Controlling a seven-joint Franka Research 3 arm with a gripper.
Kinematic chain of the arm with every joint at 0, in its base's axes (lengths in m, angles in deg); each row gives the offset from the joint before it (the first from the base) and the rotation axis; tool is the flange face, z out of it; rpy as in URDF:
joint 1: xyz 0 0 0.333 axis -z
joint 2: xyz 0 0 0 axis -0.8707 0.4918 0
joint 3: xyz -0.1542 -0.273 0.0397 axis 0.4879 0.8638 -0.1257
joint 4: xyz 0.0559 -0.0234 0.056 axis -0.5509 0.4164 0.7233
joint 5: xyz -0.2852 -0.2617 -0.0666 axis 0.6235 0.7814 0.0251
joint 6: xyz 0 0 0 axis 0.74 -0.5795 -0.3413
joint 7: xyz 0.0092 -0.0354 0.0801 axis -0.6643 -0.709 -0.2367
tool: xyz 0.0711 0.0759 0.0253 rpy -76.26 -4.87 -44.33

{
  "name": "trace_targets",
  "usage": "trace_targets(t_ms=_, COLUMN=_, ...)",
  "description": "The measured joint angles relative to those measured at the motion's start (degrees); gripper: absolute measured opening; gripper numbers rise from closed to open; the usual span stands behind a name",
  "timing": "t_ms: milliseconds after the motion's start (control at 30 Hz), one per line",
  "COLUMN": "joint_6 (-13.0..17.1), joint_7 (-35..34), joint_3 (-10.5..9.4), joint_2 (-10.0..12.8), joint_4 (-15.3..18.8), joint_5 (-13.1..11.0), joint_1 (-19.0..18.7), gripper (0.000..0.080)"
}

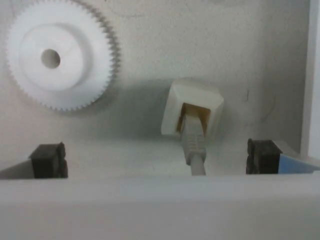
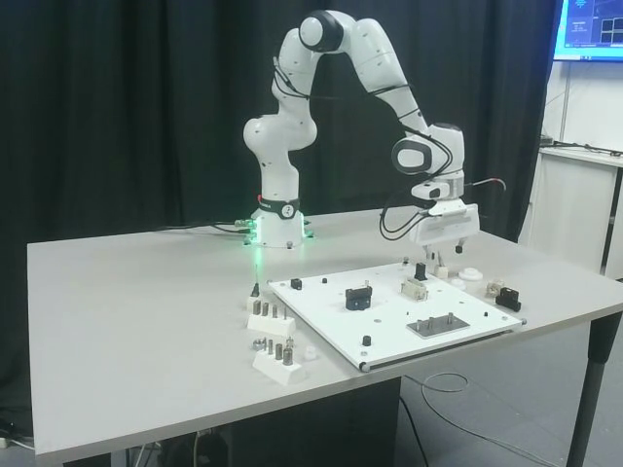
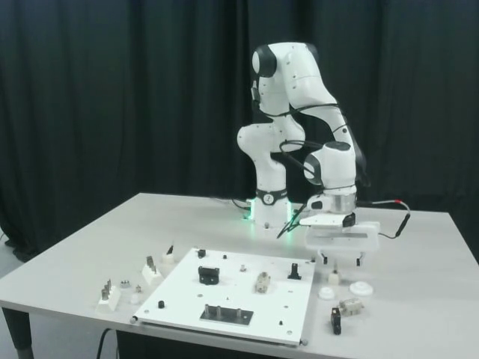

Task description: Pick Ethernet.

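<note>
Two spread fingers (image 1: pixel 49 161) of the end effector (image 1: pixel 155 161) hang over the Ethernet plug (image 1: pixel 192 141).

White toothed gear (image 1: pixel 59 54) lies flat on the grey table (image 2: pixel 136 292), bore hole at its centre. White board (image 3: pixel 232 295) sits on the table, carrying small black fixtures and a grey plate (image 3: pixel 227 315) with upright pegs. Two white holder blocks (image 2: pixel 269 318) with pins stand beside the board. Black curtain (image 3: pixel 112 97) behind.
</note>
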Motion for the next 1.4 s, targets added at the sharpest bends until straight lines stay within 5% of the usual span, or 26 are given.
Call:
trace_targets(t_ms=767, joint_6=3.08, joint_7=-0.07, joint_3=0.08, joint_2=2.15, joint_4=-0.01, joint_5=0.00, joint_1=0.35, gripper=0.0800)
trace_targets(t_ms=800, joint_6=3.16, joint_7=-0.07, joint_3=0.09, joint_2=2.22, joint_4=-0.01, joint_5=0.00, joint_1=0.36, gripper=0.0707)
trace_targets(t_ms=967, joint_6=3.28, joint_7=-0.08, joint_3=0.09, joint_2=2.47, joint_4=-0.01, joint_5=0.00, joint_1=0.59, gripper=0.0707)
trace_targets(t_ms=1000, joint_6=3.28, joint_7=-0.08, joint_3=0.09, joint_2=2.50, joint_4=-0.01, joint_5=0.00, joint_1=0.65, gripper=0.0549)
trace_targets(t_ms=1333, joint_6=3.28, joint_7=-0.08, joint_3=0.10, joint_2=2.77, joint_4=-0.01, joint_5=0.00, joint_1=1.13, gripper=0.0549)
trace_targets(t_ms=1367, joint_6=3.28, joint_7=-0.08, joint_3=0.10, joint_2=2.80, joint_4=-0.01, joint_5=0.00, joint_1=1.17, gripper=0.0144)
trace_targets(t_ms=1400, joint_6=3.28, joint_7=-0.08, joint_3=0.10, joint_2=2.82, joint_4=-0.01, joint_5=0.00, joint_1=1.22, gripper=0.0144)
